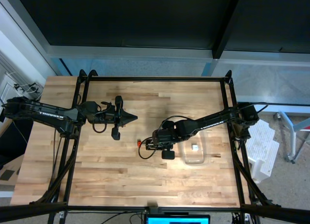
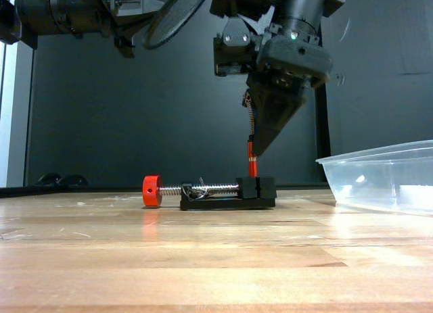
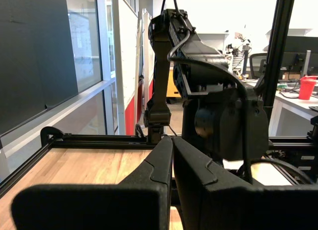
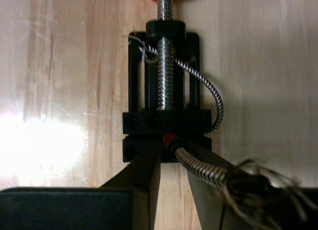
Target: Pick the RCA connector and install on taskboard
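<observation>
The taskboard [image 2: 226, 197] is a small black block with a silvery screw and a red-orange knob [image 2: 152, 190], lying on the wooden table; it also shows as the taskboard [image 4: 166, 120]. My right gripper [image 2: 257, 149] points straight down over the block's end away from the knob. It is shut on the RCA connector [image 2: 252, 165], a thin red-orange plug standing upright on the board. A braided metal cable [image 4: 198, 170] trails from the RCA connector [image 4: 170, 138] between the fingers. My left gripper [image 1: 130, 118] hovers shut and empty to the left of the board.
A clear plastic tray [image 1: 199, 158] sits just right of the taskboard, holding a small white cube [image 1: 194, 147]. Black frame rails [image 1: 155, 79] border the table. A second braided wire [image 4: 211, 98] loops along the board's side.
</observation>
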Available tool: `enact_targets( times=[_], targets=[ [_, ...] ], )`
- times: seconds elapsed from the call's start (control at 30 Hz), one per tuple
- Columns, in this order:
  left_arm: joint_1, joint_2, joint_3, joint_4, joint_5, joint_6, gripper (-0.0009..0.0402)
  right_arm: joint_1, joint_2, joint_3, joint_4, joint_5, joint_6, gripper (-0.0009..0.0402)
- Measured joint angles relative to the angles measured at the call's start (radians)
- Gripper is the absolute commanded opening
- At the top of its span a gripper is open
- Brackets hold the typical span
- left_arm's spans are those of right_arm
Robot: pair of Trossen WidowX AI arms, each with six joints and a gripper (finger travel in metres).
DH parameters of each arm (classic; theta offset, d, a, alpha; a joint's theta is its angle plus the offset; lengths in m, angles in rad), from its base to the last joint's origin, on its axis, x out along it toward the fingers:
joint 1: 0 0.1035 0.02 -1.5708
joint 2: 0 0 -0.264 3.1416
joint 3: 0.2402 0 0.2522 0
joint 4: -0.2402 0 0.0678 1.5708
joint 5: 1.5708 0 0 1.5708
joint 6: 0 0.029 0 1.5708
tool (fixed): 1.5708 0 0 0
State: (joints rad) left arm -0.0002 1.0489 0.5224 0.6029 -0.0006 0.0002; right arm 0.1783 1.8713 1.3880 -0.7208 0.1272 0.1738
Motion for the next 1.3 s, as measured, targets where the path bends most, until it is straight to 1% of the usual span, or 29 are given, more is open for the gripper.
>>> enact_targets(
  times=[0.3,0.53,0.8,0.9,1.1,1.3],
  targets=[
    [0.000,0.000,0.000,0.000,0.000,0.000,0.0000,0.000,-0.014,0.021,-0.024,0.001,0.000,0.0172],
    [0.000,0.000,0.000,0.000,0.000,0.000,0.0000,0.000,-0.045,0.021,-0.051,0.002,-0.001,0.0201],
    [0.000,0.000,0.000,0.000,0.000,0.000,0.0000,0.000,-0.054,0.021,-0.058,0.003,0.000,0.0197],
    [0.000,0.000,0.000,0.000,0.000,0.000,0.0000,0.000,-0.071,0.021,-0.065,0.003,-0.001,0.0193],
    [0.000,0.000,0.000,0.000,0.000,0.000,0.0000,-0.010,-0.158,0.012,-0.053,0.003,-0.022,0.0186],
    [0.000,0.000,0.000,0.000,0.000,0.000,0.0000,-0.021,-0.284,-0.073,0.071,0.005,-0.042,0.0182]
  ],
)
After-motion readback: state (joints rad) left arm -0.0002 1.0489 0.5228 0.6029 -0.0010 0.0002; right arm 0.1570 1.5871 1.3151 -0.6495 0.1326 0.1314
